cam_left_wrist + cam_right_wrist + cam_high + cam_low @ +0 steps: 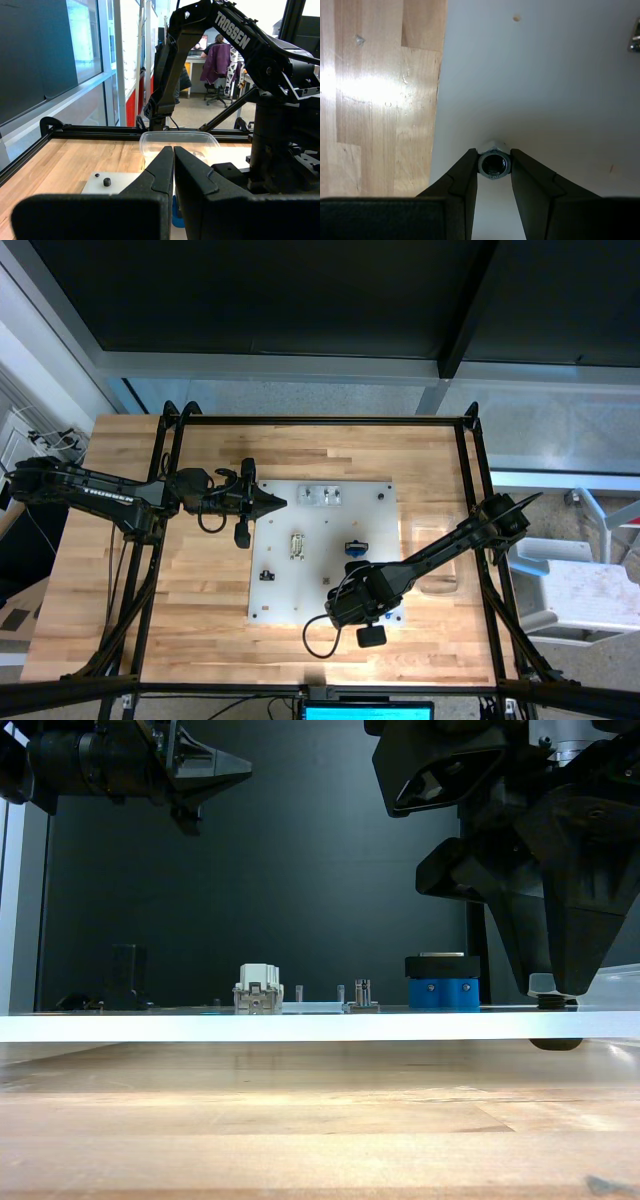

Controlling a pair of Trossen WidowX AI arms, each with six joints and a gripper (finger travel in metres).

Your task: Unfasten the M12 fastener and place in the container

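M12 nut (pixel 493 163), small, silver and hexagonal, sits on its black ribbed stud (pixel 549 1003) near the white board's (pixel 300 590) near right edge, pinched between the right gripper's (pixel 493 159) tapered black fingers. Beyond, off the board's right edge, the clear round-cornered container (pixel 445 586) lies on the wooden desk (pixel 200 620). The left gripper (pixel 173 155) hovers above the board's far left edge, fingers pressed together.

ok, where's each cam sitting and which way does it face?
High: above the near edge, looking down on the white board; both arms show.
Low: table height, near edge, level; left gripper aloft, right gripper down at the board.
Left wrist: along its shut gripper toward the container and right arm.
Right wrist: straight down; gripper clamps the M12 nut.
Shared: low and right wrist both show that nut.
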